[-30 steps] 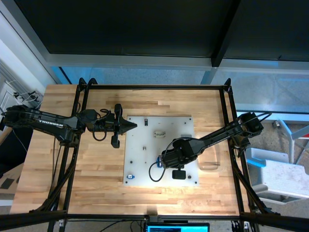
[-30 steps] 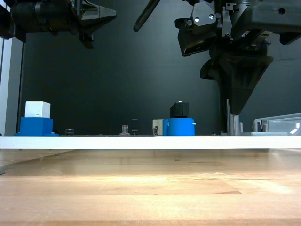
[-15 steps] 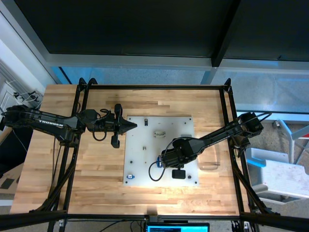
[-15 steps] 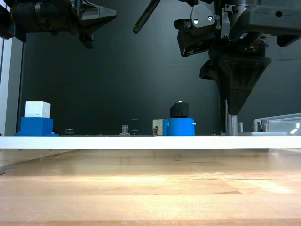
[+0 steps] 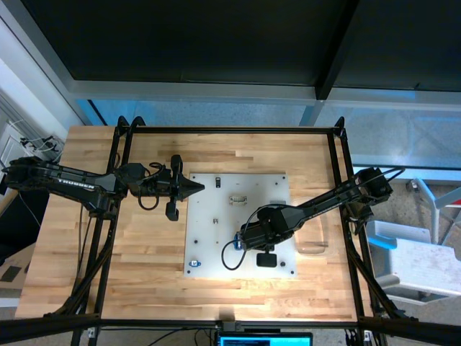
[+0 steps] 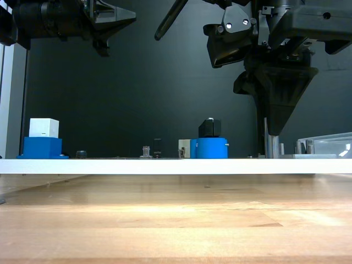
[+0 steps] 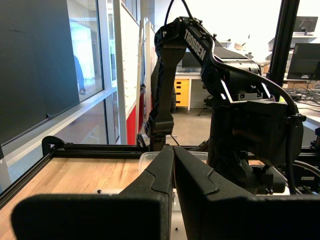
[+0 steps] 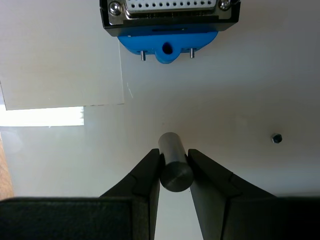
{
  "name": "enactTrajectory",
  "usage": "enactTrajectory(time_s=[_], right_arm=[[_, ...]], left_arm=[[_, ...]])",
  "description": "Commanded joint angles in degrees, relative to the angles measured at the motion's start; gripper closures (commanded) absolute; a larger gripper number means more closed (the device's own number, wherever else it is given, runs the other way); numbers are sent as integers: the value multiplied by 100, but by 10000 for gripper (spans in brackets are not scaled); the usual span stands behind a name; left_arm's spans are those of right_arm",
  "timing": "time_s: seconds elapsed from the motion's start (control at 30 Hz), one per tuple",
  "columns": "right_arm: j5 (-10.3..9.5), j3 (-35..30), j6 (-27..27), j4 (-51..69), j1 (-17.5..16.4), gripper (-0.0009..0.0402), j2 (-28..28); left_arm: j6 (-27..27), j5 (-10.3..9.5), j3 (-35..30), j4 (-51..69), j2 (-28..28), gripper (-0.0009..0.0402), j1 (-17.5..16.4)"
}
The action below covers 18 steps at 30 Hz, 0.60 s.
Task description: Pick the 16mm cylinder and place it in the taskboard
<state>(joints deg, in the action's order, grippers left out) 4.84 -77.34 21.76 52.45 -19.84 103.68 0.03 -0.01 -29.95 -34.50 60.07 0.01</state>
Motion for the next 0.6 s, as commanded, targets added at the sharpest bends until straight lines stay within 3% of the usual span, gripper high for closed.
enactTrajectory(time_s=[0.03, 0.6], right_arm=[[7, -4, -4, -9, -2, 366, -2], [-2, 9, -42, -155, 4, 365, 186]], left_arm=[[0, 2, 0, -2, 2, 393, -2], [2, 2, 0, -2, 2, 393, 0]])
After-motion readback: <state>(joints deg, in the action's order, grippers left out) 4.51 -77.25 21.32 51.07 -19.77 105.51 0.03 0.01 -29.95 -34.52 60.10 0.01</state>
